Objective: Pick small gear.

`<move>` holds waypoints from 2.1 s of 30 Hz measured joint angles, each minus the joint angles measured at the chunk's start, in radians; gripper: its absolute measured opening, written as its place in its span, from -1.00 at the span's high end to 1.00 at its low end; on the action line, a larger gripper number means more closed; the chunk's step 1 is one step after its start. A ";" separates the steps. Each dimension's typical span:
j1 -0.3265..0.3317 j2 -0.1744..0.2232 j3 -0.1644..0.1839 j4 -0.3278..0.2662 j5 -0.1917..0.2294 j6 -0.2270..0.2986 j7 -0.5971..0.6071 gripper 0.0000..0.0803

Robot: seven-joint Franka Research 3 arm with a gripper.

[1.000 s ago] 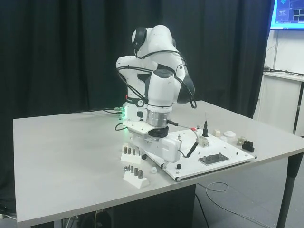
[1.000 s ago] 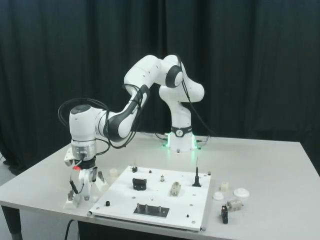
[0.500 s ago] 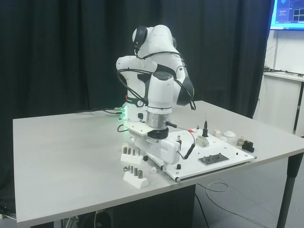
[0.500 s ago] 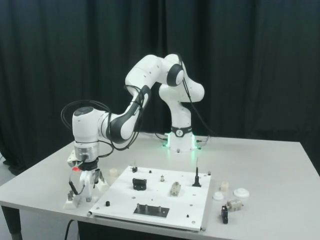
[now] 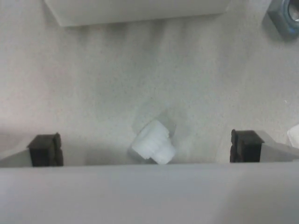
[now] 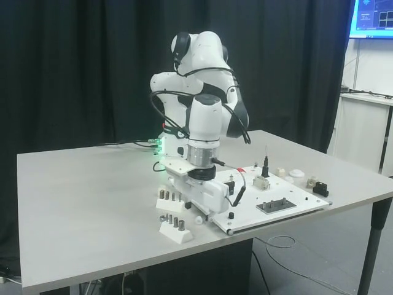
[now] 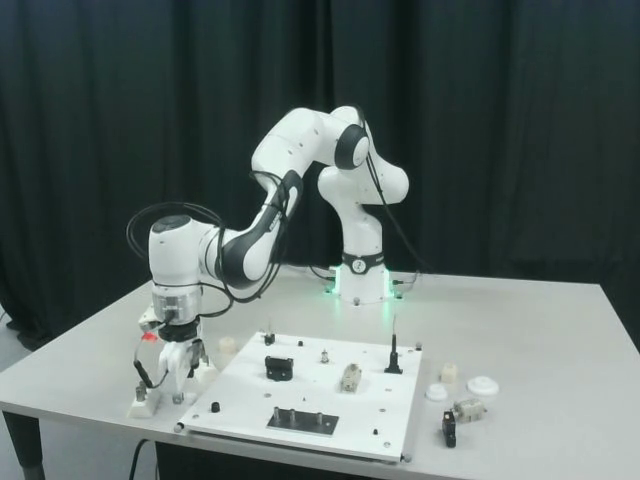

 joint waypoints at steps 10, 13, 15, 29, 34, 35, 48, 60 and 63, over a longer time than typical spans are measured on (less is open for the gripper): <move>0.004 -0.001 0.001 -0.042 0.025 0.051 0.000 -0.99; 0.008 -0.001 0.001 -0.052 0.025 0.064 0.000 -0.99; 0.011 -0.001 0.001 -0.056 0.025 0.068 0.000 -0.99; 0.024 -0.007 0.001 -0.081 0.025 0.098 0.000 -0.99; 0.024 -0.011 0.001 -0.096 0.022 0.106 -0.004 -0.99; 0.024 -0.011 0.001 -0.098 0.020 0.106 -0.008 -0.99; 0.033 -0.012 0.001 -0.114 0.017 0.106 -0.063 -0.27; 0.041 -0.014 0.001 -0.120 0.001 0.112 -0.074 0.52; 0.043 -0.017 0.001 -0.121 -0.011 0.111 -0.074 0.52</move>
